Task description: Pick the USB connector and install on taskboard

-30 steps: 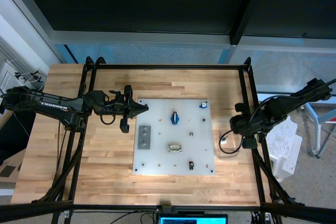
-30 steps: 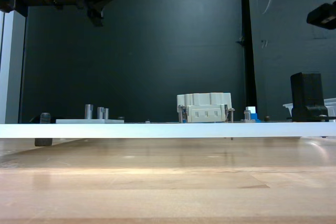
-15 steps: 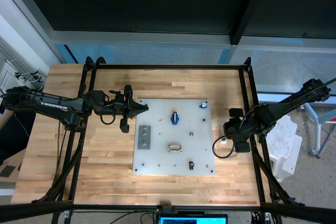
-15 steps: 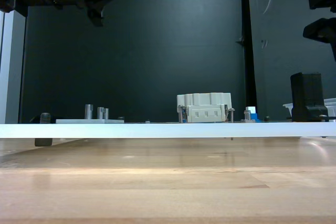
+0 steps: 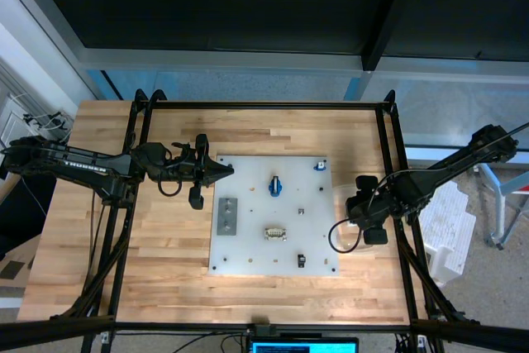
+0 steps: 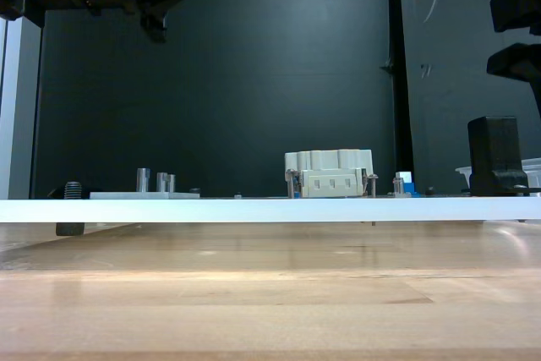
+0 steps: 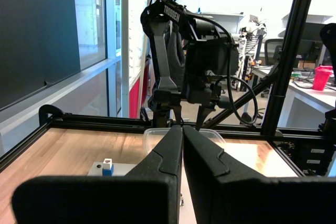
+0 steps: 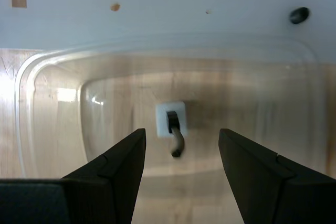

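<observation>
The USB connector (image 8: 175, 129) is a small dark plug with a short bent tail, lying against a white square block (image 8: 164, 120) in the clear plastic tray (image 8: 52, 64). My right gripper (image 8: 181, 134) hangs open above it, one finger on each side, not touching it. In the high view the right gripper (image 5: 364, 217) sits just off the right edge of the white taskboard (image 5: 248, 204), covering the tray. My left gripper (image 5: 216, 171) is shut with nothing in it, held high over the board's upper left corner, and shows likewise in its own view (image 7: 182, 142).
On the taskboard stand a blue fitting (image 5: 275, 186), a grey block (image 5: 226, 215), a beige connector (image 5: 275, 234) and a small black block (image 5: 302, 260). A black frame (image 5: 264, 106) borders the wooden table. The taskboard's edge (image 8: 157, 3) lies just beyond the tray.
The right arm has moved left toward the taskboard, over the tray, and slightly lower. The left arm has not moved.
</observation>
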You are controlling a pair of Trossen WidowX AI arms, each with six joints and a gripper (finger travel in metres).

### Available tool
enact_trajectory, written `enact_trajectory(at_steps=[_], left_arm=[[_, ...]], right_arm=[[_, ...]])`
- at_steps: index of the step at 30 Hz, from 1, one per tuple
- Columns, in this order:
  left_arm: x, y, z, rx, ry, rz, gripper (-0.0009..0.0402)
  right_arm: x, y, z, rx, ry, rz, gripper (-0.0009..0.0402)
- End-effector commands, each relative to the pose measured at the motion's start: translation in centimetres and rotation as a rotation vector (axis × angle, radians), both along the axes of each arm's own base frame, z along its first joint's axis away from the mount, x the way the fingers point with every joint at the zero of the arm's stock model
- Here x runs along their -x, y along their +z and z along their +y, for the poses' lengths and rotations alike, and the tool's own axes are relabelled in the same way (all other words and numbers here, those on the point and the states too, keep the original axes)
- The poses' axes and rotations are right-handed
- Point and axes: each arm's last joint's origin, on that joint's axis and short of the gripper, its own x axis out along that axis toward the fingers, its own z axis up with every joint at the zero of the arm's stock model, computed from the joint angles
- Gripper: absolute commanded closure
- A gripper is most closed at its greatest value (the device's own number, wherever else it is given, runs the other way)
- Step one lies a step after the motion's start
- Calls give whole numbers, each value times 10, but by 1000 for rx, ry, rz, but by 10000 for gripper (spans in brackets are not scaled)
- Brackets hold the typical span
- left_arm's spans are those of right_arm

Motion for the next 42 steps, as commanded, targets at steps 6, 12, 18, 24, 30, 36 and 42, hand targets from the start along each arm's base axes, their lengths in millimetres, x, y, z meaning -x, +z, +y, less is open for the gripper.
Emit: enact_trajectory(at_steps=[6,12,18,24,30,36,42], left_arm=[[0,0,0,0,0,0,393],[0,0,0,0,0,0,393],[0,0,0,0,0,0,393],[0,0,0,0,0,0,393],[0,0,0,0,0,0,393],[0,0,0,0,0,0,393],[0,0,0,0,0,0,393]], right_arm=[[3,-29,-1,22,41,10,201],[2,-35,-1,32,46,16,201],[-1,-41,1,41,55,41,201],[-3,-43,2,46,69,43,201],[-4,-46,2,51,72,53,201],[-4,-46,2,52,70,57,216],[-4,-46,3,52,71,57,271]])
